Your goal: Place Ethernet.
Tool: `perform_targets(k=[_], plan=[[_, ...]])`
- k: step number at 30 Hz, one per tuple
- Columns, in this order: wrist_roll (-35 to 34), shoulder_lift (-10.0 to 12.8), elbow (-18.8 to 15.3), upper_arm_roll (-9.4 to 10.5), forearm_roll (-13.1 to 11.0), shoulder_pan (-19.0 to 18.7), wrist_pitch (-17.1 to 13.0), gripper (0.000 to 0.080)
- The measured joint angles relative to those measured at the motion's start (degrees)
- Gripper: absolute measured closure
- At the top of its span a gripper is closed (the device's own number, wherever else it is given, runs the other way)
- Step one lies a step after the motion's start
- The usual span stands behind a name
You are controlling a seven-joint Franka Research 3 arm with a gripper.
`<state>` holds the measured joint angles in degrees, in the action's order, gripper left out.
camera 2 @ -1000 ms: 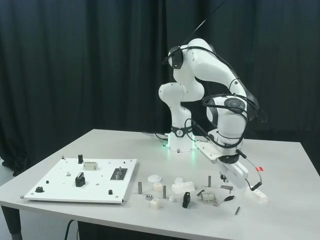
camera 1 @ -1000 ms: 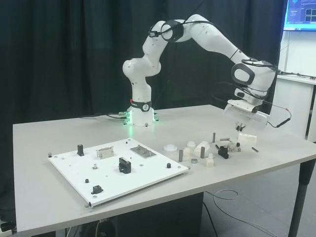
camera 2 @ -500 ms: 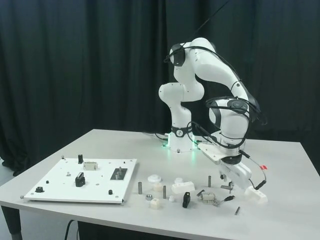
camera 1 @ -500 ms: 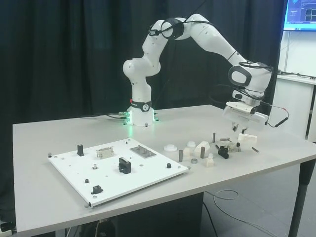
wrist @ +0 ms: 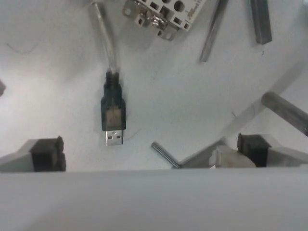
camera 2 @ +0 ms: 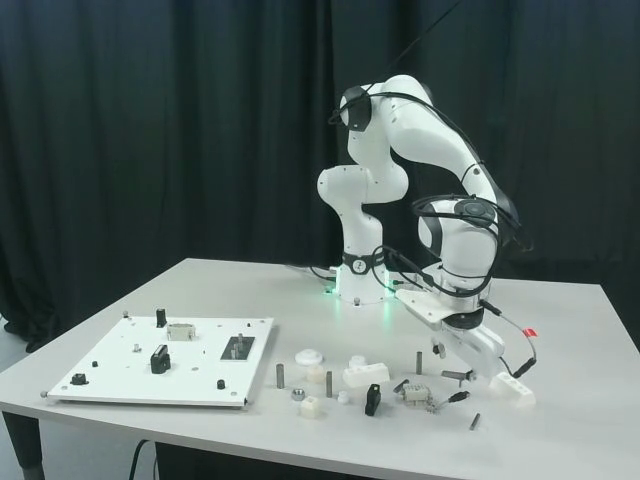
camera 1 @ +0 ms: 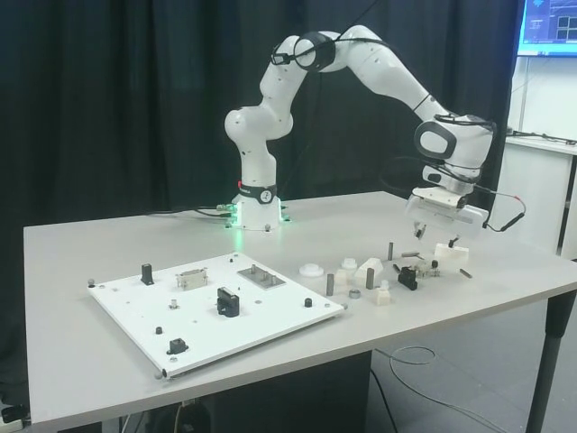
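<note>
The gripper (wrist: 144, 154) hangs wide open and empty over a black, metal-tipped USB plug (wrist: 113, 115) with a clear cable, beside a white ribbed connector block (wrist: 161, 14) on the matte grey table (camera 1: 90, 244). Which part is the Ethernet I cannot tell.

White arm (camera 1: 379, 68) bent downward, pincer (wrist: 144, 156) spread open, empty.

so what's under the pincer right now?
In the wrist view, below the open pincer: a black USB plug on a clear cable, lying on the grey table, and a thin grey metal pin partly hidden by the camera housing.
</note>
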<state>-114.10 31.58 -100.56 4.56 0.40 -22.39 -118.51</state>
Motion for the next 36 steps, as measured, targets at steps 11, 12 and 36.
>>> perform_targets(k=[11, 12, 36], plan=[[-0.7, 0.0, -0.1, -0.1, -0.2, 0.0, -0.6, 0.0003], [-0.9, 0.0, -0.1, -0.11, -0.2, 0.0, -0.7, 0.0003], [-1.8, 0.0, -0.1, -0.6, -0.3, 0.0, -1.7, 0.0003]])
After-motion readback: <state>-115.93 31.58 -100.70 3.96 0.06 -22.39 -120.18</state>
